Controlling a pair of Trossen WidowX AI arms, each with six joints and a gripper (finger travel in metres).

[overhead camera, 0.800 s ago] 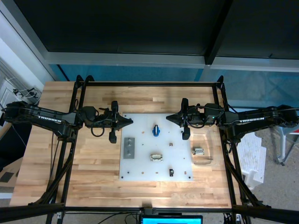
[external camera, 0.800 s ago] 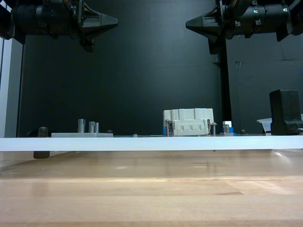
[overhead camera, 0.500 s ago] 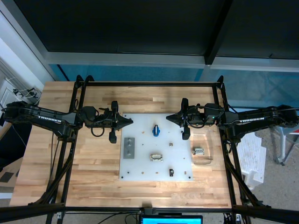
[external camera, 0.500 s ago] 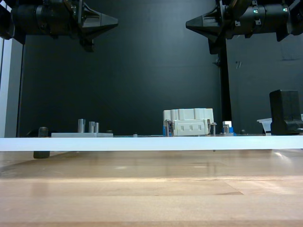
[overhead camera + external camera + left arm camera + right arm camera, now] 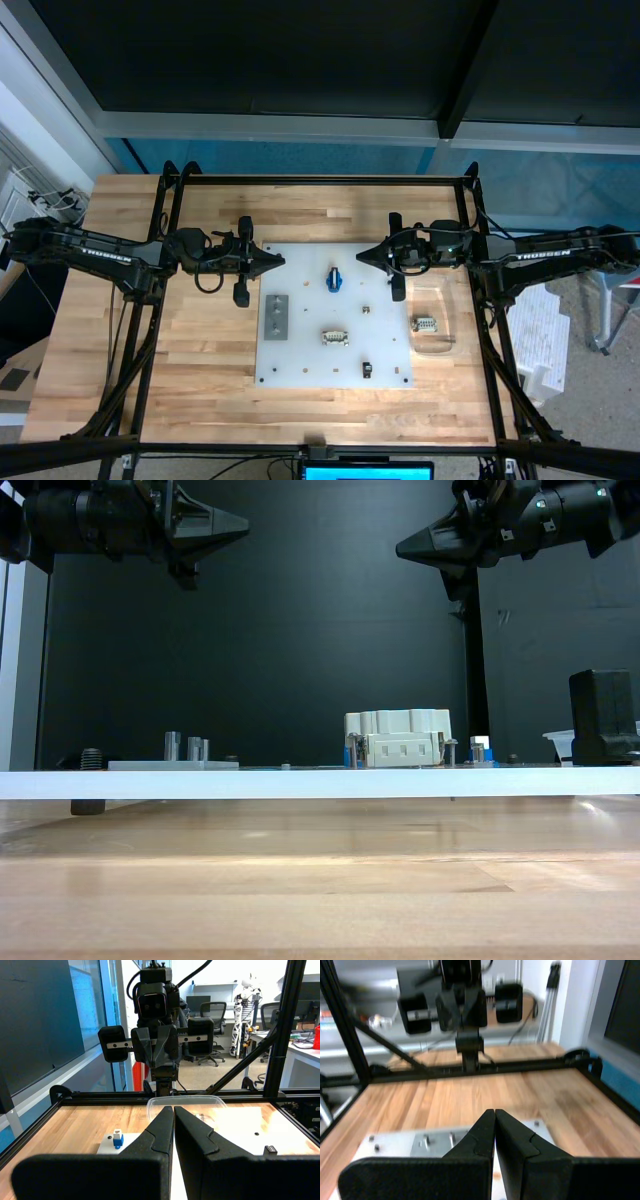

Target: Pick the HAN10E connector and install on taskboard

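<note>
Starting at the near edge: the wooden surface (image 5: 200, 390) carries the white taskboard (image 5: 300, 365), lying flat at centre. A small black part (image 5: 368, 370) stands on the board's near-right area; in the low view it is the tall dark block at right. Just farther in, mid-board, a pale connector-like block (image 5: 335, 338) sits upright on the board. A grey plate (image 5: 276, 318) with two holes lies flat on the board's left side. Right of the board, just beside its edge, a clear tray (image 5: 441, 350) sits on the surface. The HAN10E connector (image 5: 425, 323) lies inside the tray, not on the taskboard, with nothing touching it. A blue part (image 5: 333, 279) stands on the board's far half, between the two gripper tips in the high view. Both arms are held high over the board's far edge, pointing inward at each other. The left gripper (image 5: 279, 260) is above the board's far-left corner, level, with fingers pressed together to a hairline slit in the left wrist view, holding nothing. The right gripper (image 5: 361, 254) is above the board's far-right part, its tip dipped slightly down in the low view, fingers likewise closed together and empty, well apart from the connector in the tray
</note>
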